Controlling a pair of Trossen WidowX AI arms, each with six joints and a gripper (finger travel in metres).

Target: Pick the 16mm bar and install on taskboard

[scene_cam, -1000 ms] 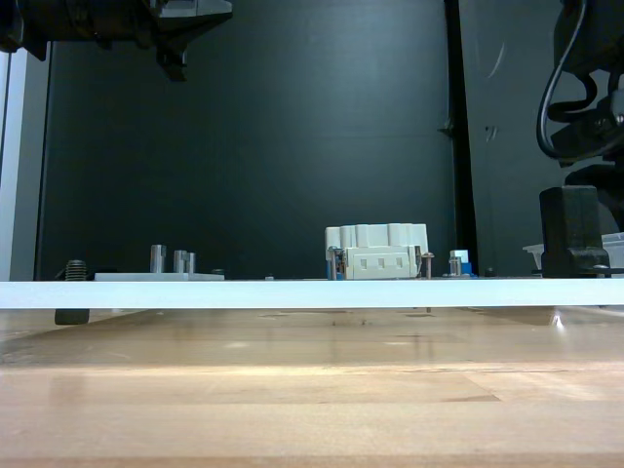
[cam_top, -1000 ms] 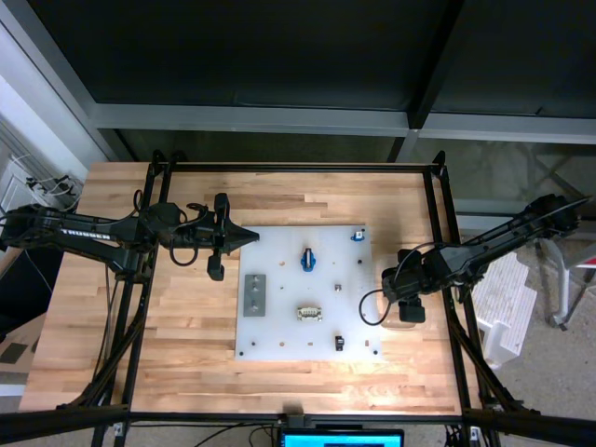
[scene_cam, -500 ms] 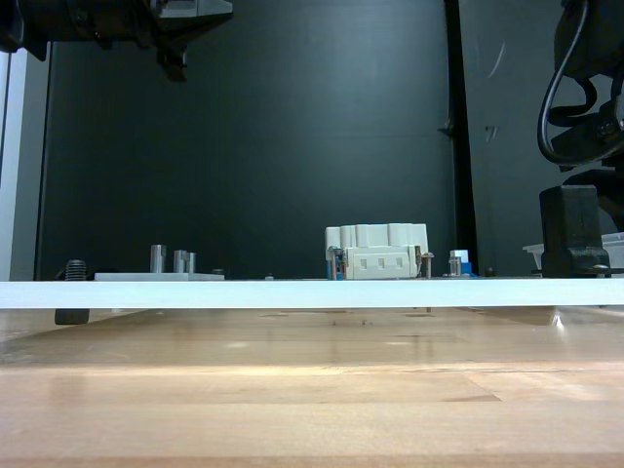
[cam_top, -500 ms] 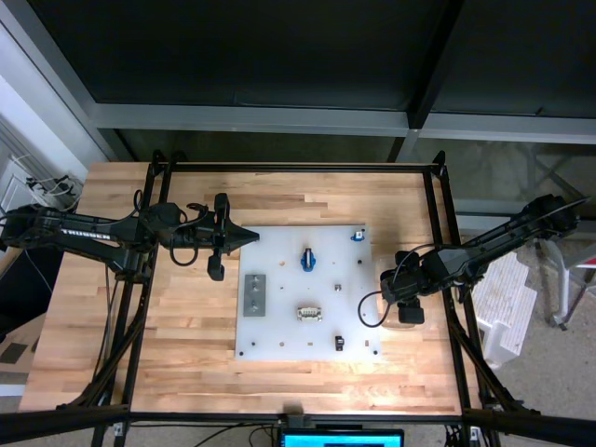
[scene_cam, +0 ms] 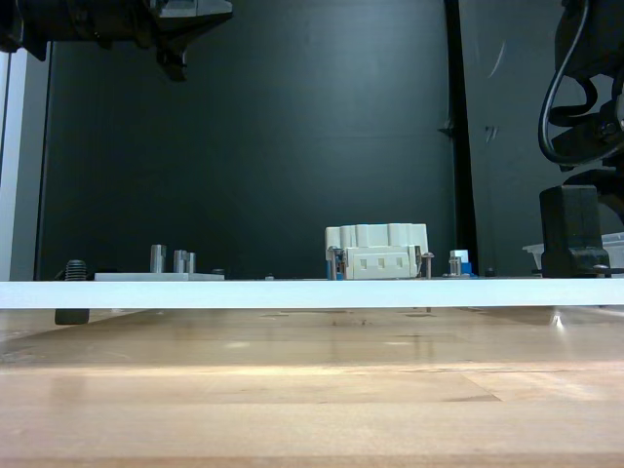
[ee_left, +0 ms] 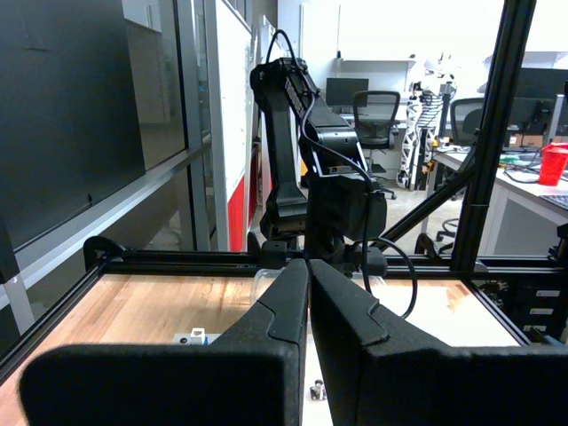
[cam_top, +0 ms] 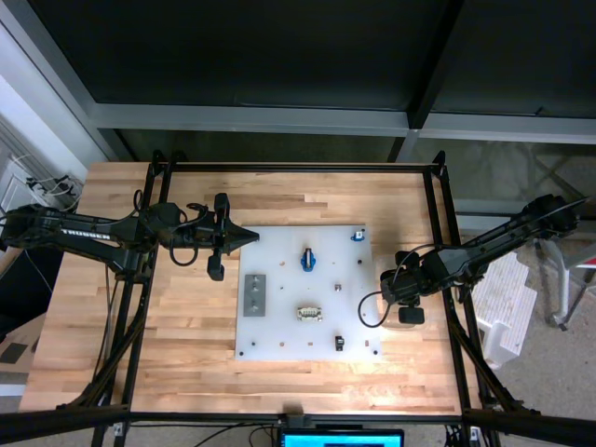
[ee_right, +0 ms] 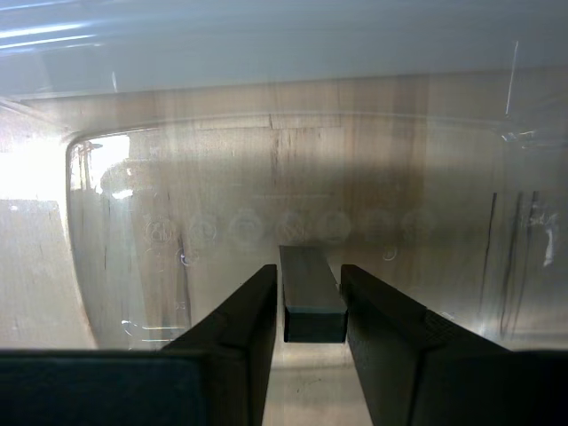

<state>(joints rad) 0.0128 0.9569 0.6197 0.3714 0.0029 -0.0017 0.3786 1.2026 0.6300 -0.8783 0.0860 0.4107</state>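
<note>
The 16mm bar (ee_right: 311,297), dark and rectangular, is low in a clear plastic container (ee_right: 177,231) and points away from the camera. My right gripper (ee_right: 308,268) reaches down into that container, and its fingers (ee_right: 253,311) press against both sides of the bar. Whether the bar rests on the floor or is just off it, I cannot tell. From above, the right gripper (cam_top: 408,312) is just off the right edge of the white taskboard (cam_top: 279,340). My left gripper (cam_top: 250,237) hangs shut and empty, high above the board's far left corner.
On the board are a grey block with metal pegs (cam_top: 254,295), a beige connector (cam_top: 310,314) and a blue part (cam_top: 307,258). A black frame (cam_top: 438,233) rings the table. The right finger (scene_cam: 575,234) stands low at the board's right.
The right arm's wrist and cable have shifted slightly above the container; its gripper stays down inside. The left arm has not moved.
</note>
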